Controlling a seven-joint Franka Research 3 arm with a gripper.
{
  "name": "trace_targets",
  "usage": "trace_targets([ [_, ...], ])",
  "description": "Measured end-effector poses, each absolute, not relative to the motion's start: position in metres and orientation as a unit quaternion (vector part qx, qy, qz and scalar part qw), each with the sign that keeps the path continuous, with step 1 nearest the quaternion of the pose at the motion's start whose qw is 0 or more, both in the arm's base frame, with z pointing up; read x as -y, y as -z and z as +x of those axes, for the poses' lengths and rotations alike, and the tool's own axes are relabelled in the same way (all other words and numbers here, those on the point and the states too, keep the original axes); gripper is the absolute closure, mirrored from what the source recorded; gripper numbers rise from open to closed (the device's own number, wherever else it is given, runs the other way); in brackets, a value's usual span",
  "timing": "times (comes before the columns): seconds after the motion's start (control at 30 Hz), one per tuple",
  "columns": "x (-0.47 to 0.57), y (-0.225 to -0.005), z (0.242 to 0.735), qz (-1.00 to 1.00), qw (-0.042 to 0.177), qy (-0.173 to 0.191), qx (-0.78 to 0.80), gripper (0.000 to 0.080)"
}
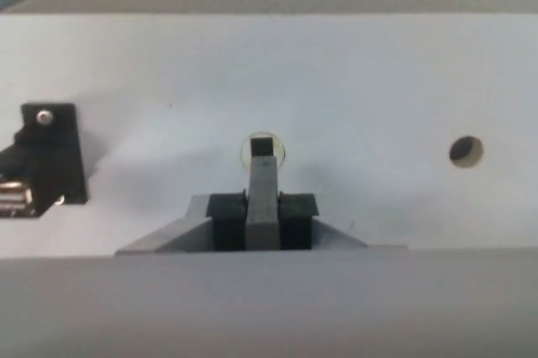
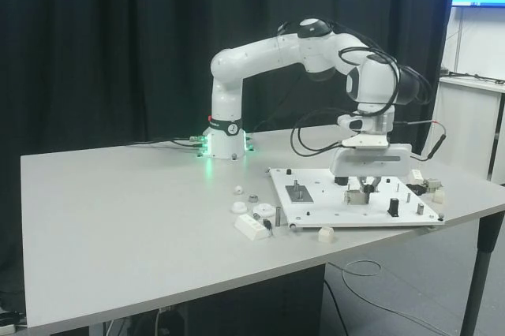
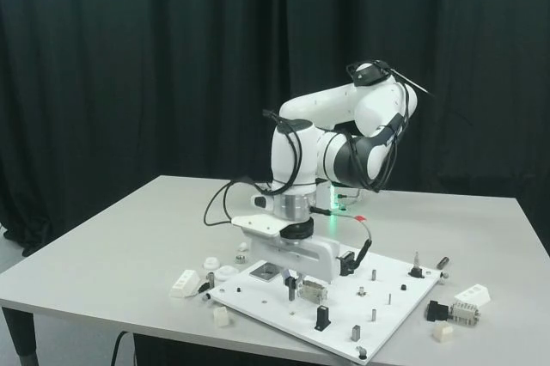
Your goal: Place square peg 3.
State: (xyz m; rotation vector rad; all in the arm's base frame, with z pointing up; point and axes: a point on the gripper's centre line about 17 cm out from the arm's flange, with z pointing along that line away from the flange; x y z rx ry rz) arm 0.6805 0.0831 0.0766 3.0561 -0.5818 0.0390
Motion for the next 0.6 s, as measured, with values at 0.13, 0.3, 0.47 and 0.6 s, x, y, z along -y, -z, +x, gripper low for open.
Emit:
trace_targets([
  [0.13,-0.0826,-0.0832,0.681,0.982,0.017,-0.013,0.186,0.0726],
  [0.3,-0.0815,-0.0857,0.6813,0.982,0.019,-0.014,0.185,0.0726],
  [0.47,-0.0809,-0.0859,0.6811,0.982,0.02,-0.014,0.185,0.0726],
  [0.6,-0.0803,-0.086,0.6813,0.982,0.02,-0.014,0.185,0.0726],
])
